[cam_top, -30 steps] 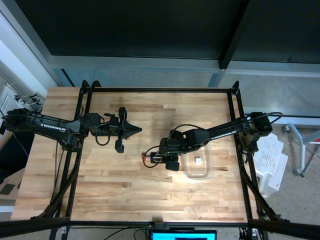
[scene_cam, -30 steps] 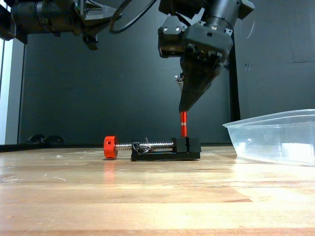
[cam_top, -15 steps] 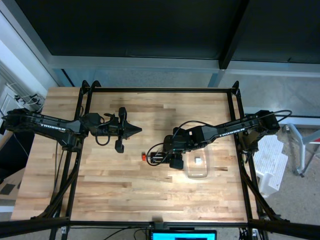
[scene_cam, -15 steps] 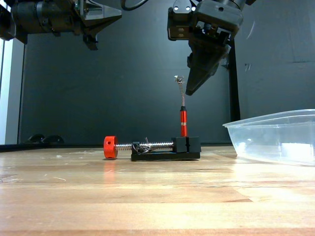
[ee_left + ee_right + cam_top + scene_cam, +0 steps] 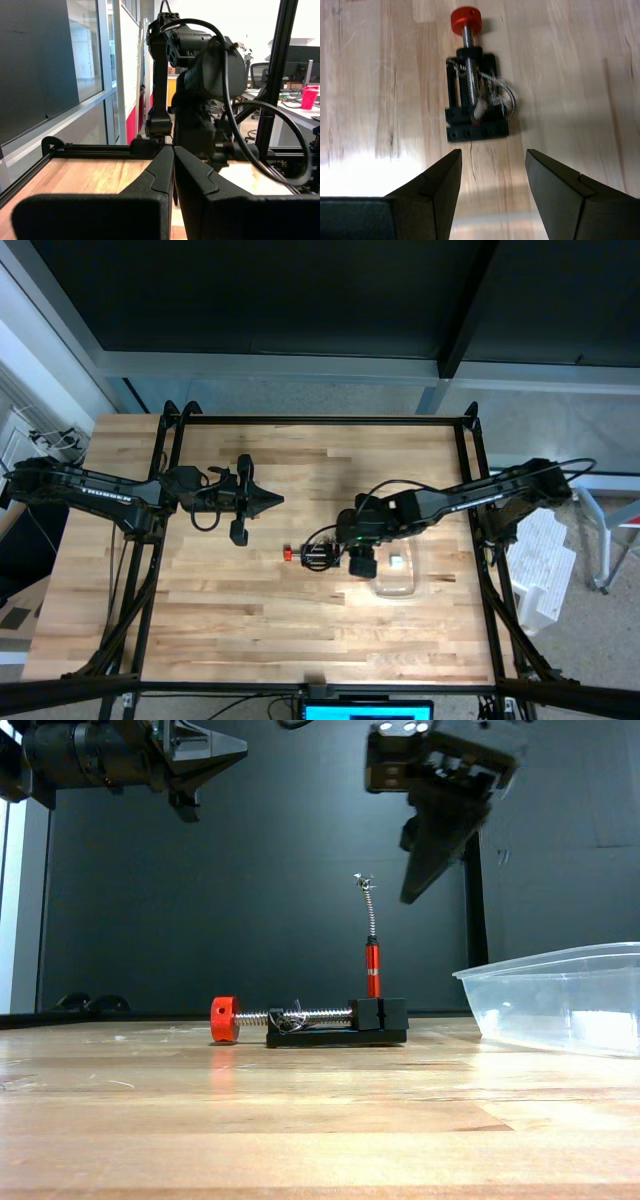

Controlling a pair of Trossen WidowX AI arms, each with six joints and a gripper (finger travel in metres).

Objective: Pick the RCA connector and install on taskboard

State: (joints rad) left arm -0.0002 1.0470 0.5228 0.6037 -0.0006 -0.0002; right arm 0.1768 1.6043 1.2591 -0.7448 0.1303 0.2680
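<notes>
RCA connector: we see it standing upright on the black block. Its red barrel is at the foot and its coiled spring tail bends toward 11 o'clock at the top. Nothing is holding it.
Right claw: released and empty. A second ago its tips were down on the spring's top, and half a second ago they were just clear of it. Now it hangs higher, at about 1 o'clock from the spring's tip and well apart from it.
Between the fingers: the wrist camera shows only bare wood in the gap. The block lies beyond it, with its red knob at the 12 o'clock end.
From above: the right claw has drifted to 3 o'clock of the block, toward the clear tray.
Connector since release: we see no tipping or shifting; it has kept the same upright stance.
Left claw: clenched on nothing, parked at roughly 10 o'clock from the block and well apart from it, where it was a second ago.
What it means: we judge the connector seated and the install done, with the right arm backing away. The leaning spring tail is the one thing we would keep clear of.
</notes>
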